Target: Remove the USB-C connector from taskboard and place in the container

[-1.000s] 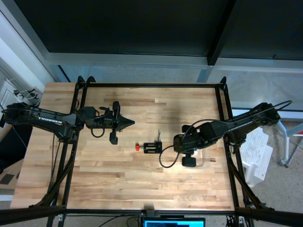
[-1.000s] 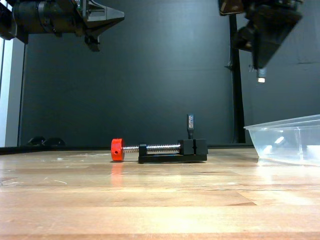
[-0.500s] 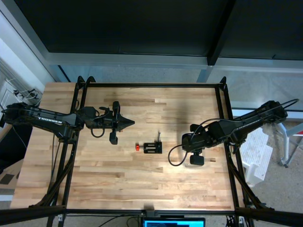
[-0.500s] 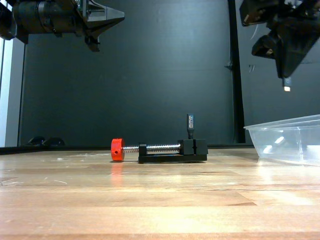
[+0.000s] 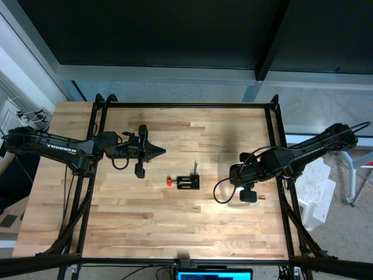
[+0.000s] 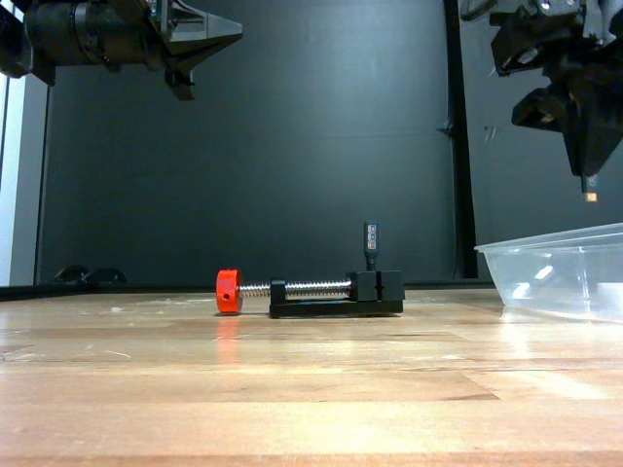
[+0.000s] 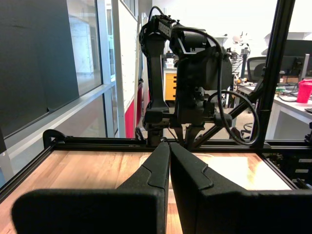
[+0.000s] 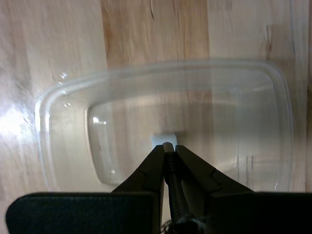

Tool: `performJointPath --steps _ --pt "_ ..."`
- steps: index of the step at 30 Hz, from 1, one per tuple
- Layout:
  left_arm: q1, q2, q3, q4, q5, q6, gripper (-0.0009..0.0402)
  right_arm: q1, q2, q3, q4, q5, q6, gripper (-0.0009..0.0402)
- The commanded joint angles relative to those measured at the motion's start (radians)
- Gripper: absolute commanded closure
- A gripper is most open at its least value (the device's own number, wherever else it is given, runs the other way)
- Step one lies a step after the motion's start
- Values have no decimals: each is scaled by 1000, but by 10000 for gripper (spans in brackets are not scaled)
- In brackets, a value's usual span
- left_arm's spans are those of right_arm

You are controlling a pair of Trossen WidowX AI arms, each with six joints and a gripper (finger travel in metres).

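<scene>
1. Right gripper (image 8: 168, 149) pinches the slim black stick-like USB-C connector (image 8: 170, 171) tip-down over the middle of the clear shallow plastic container (image 8: 45, 131).
2. Best lowered a little before release, so it won't bounce out.
3. Rims lie clear all round. The small black block taskboard (image 6: 336, 297) is well apart, and the left gripper (image 7: 169, 158), fingers pressed together, hangs parked high.
</scene>
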Motion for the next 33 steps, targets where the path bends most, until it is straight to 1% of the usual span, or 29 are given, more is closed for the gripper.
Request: performJointPath --steps 1,7,13,17,20,24,29,33 --pt "0 0 0 0 0 0 393 -2 -8 -30 2 1 1 393" --pt "0 0 0 0 0 0 393 -2 -8 -39 15 1 23 393" --pt "0 0 0 0 0 0 393 -3 -8 -39 9 2 23 389" --pt "0 0 0 0 0 0 393 -3 -8 -39 9 45 26 354" --pt "0 0 0 0 0 0 393 -4 -8 -39 10 45 26 322" --pt "0 0 0 0 0 0 393 -4 -6 -39 9 45 27 289" --pt "0 0 0 0 0 0 393 -4 -7 -39 9 45 26 262" --pt "0 0 0 0 0 0 393 -4 -7 -39 8 45 26 249"
